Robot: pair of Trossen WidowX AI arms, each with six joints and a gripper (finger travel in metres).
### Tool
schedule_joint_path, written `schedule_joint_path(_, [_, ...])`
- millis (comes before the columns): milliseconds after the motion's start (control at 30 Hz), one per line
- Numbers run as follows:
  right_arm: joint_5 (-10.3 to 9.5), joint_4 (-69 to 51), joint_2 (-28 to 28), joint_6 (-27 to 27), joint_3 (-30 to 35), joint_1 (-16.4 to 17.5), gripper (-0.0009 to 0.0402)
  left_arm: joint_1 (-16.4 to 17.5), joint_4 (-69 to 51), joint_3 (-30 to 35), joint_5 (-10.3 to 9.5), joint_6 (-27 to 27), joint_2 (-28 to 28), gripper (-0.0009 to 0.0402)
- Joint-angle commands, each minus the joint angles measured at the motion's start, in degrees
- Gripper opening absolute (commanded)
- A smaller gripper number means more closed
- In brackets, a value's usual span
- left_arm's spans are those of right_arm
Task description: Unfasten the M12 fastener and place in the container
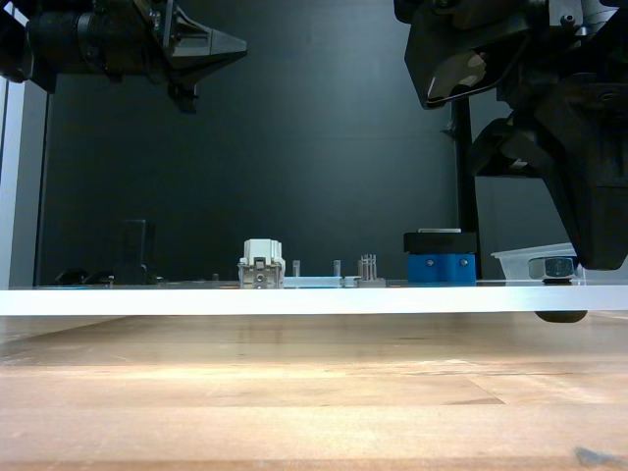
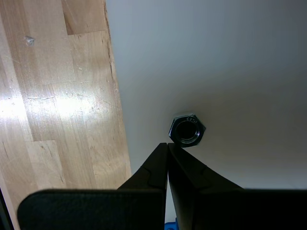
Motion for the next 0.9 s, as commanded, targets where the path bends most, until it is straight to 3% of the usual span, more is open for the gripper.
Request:
schedule_joint_path(33, [0.37,0.1,0.0,0.0,0.0,-0.1,0.0,0.0,0.0,0.0,0.0,0.0,0.0,0.0])
schedule_joint_path(233, [0.7,-0.5,0.0,-0.5,0.0,-0.1,0.0,0.0,0.0,0.0,0.0,0.0,0.0,0.0])
schedule_joint_path(267, [2.73,-1.9,-0.1,-0.2,0.0,-0.1,0.0,0.0,0.0,0.0,0.0,0.0,0.0,0.0])
schedule_joint_path(367, [12.57,-7.8,-0.7,3.8,0.5,-0.1,0.0,0.0,0.0,0.0,0.0,0.0,0.0,0.0])
schedule_joint_path(400, [13.92,-8.7,-0.9,4.4,0.6,-0.1,0.0,0.0,0.0,0.0,0.0,0.0,0.0,0.0])
schedule_joint_path(500, [14.08,-9.6,-1.8,4.1,0.6,-0.1,0.0,0.0,0.0,0.0,0.0,0.0,0.0,0.0])
schedule_joint_path(633, [13.14,-9.8,-2.4,4.1,0.6,-0.1,0.0,0.0,0.0,0.0,0.0,0.0,0.0,0.0])
schedule_joint_path(700, [10.01,-9.2,-2.8,4.0,0.6,-0.1,0.0,0.0,0.0,0.0,0.0,0.0,0.0,0.0])
schedule_joint_path(800, [3.43,-7.7,-3.7,3.8,0.6,-0.1,0.0,0.0,0.0,0.0,0.0,0.0,0.0,0.0])
schedule_joint_path(900, [-1.16,-5.2,-4.0,3.0,0.6,-0.1,0.0,0.0,0.0,0.0,0.0,0.0,0.0,0.0])
